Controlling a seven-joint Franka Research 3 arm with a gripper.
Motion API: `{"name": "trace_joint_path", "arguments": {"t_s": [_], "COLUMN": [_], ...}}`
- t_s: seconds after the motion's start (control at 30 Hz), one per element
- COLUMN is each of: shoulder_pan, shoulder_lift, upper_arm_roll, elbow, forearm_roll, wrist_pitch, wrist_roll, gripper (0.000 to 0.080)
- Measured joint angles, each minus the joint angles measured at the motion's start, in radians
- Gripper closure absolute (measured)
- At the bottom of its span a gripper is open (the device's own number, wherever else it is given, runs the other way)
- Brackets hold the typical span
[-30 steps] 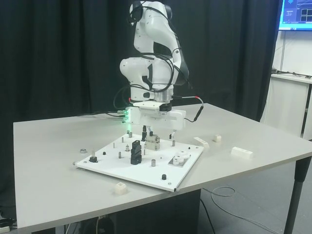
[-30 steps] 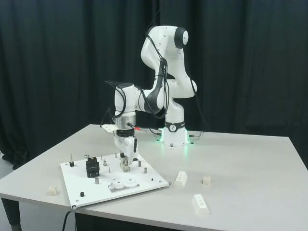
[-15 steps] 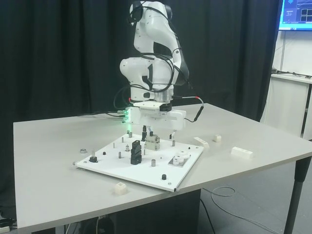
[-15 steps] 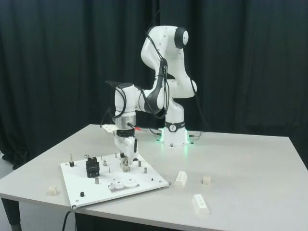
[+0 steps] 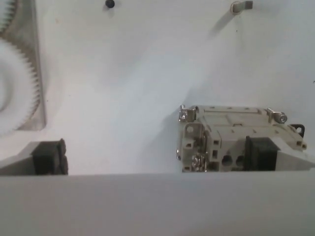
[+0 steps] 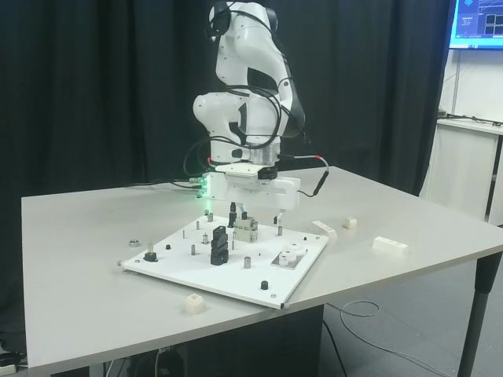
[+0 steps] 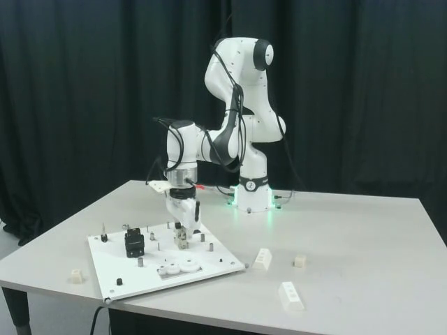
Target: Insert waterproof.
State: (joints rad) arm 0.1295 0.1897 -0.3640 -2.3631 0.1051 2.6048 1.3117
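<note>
While hanging low over the white board (image 6: 236, 275), showed the gripper (image 5: 155, 157) released, spread wide, grasping nothing. Found the waterproof connector (image 5: 216, 140) standing on the board, just beside one black fingertip (image 5: 261, 152); touching or apart, could not tell. Saw white gears (image 5: 10, 88) near the other fingertip.

Grey table (image 6: 78, 236) carries a white board (image 6: 196, 271) under the jaws; four small white blocks (image 7: 290, 295) lie scattered well apart from them.
</note>
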Motion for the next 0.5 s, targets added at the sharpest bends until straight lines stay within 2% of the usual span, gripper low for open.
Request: {"name": "trace_joint_path", "arguments": {"t_s": [0.37,0.5], "shoulder_pan": [0.002,0.008], "shoulder_lift": [0.005,0.018], "upper_arm_roll": [0.000,0.003], "elbow": [0.000,0.000], "forearm_roll": [0.000,0.004], "wrist_pitch": [0.008,0.017], "wrist_roll": [0.000,0.000], "gripper": [0.0003,0.0003]}}
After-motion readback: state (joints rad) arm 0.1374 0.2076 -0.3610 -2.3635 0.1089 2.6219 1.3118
